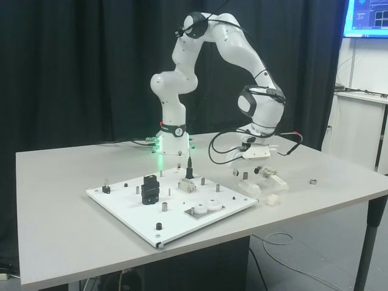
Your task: Pick square peg 4.
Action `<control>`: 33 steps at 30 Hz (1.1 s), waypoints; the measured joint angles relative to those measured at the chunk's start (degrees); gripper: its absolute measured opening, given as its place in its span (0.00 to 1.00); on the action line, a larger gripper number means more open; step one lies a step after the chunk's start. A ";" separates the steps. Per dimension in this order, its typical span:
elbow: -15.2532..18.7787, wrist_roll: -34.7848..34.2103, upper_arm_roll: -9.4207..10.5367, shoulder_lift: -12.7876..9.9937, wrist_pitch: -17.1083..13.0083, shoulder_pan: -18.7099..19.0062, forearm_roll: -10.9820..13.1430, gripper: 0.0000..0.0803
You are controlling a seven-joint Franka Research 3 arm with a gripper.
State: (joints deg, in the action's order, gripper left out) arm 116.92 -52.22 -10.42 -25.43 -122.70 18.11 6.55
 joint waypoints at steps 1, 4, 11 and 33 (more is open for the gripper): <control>-0.11 0.00 0.29 -0.17 -0.05 -0.34 0.00 1.00; -0.40 0.03 0.96 -0.58 -0.19 -1.12 0.00 1.00; -0.88 0.13 1.74 -1.02 -0.24 -2.15 0.00 0.86; -1.86 0.59 1.77 -1.08 0.71 -2.17 0.00 0.19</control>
State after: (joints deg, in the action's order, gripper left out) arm 115.06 -51.63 -8.66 -26.50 -121.99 15.93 6.55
